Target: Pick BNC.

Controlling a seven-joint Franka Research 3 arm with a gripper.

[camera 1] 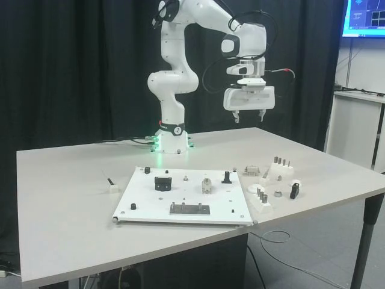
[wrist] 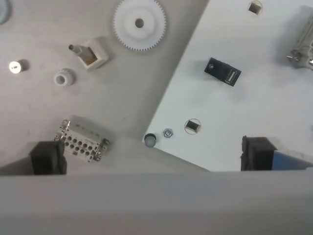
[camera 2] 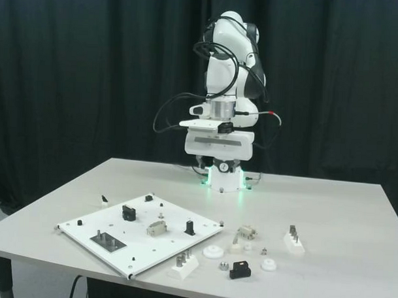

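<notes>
to the left of the white board (camera 1: 150, 208) a small white block with a thin pin (camera 1: 111, 187) sits alone on the counter (camera 1: 60, 198), well apart from everything else. the board lies flat near the counter's front edge and carries fixed fittings, among them a black socket (wrist: 222, 71), so those are probably mounts, not loose pieces.

just off the board's right edge the loose parts are spread out singly, likely so each can be gripped alone: a many-holed connector (wrist: 82, 141), a white gear (wrist: 139, 24), a small ribbed white ring (wrist: 64, 78), and a white block with a short grey barrel sticking out (wrist: 90, 54). that last one is my best guess for the bnc, though i cannot be sure. it lies on the bare counter between the gear and the ring, touching neither.

the white arm (camera 1: 174, 78) hangs high above this cluster, nothing in its jaws, which stand wide open; the height probably gives the wrist camera a full look before descending.

the counter is plain grey and matte. black curtains close off the room behind, a green light glows at the arm's base (camera 1: 171, 141), and a screen (camera 1: 364, 18) shows at far right.
</notes>
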